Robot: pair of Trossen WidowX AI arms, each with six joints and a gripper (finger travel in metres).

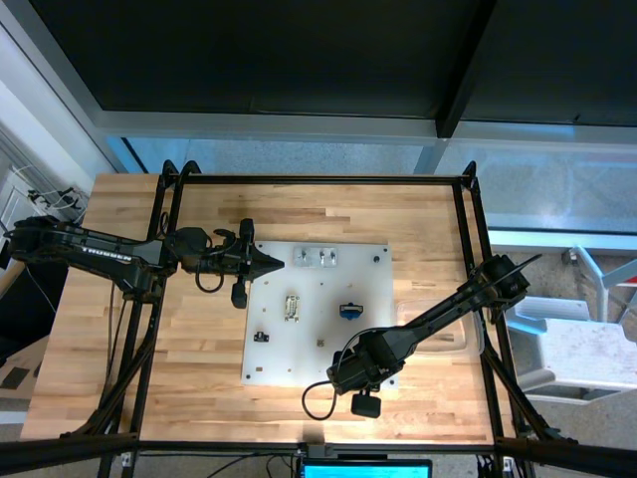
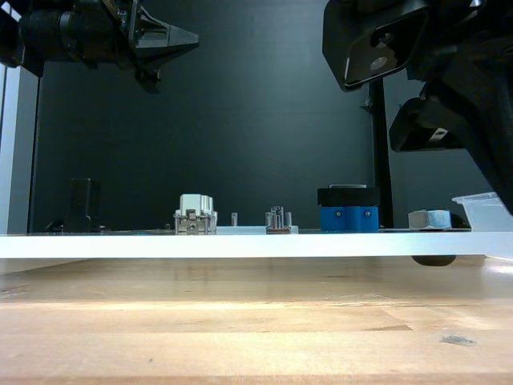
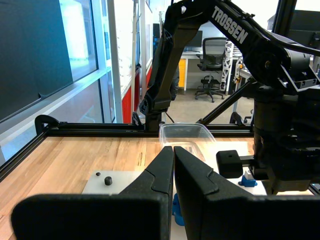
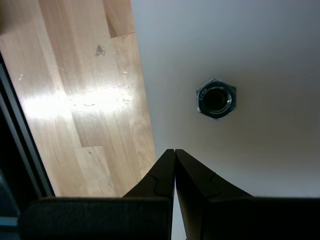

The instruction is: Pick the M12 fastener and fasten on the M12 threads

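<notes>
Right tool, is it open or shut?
Shut and empty: the right tool has its tips together above the white board, apart from the nut. The left tool, also shut, hangs high by the board's left edge.

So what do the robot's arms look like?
Both arms are black all over, built from chunky jointed pieces. The left arm has white TROSSEN lettering along it. Each ends in two pointy black fingers like a beak: the left gripper near the white board's far left corner, the right gripper over its near right edge. A thin black cable loops by the right wrist.
</notes>
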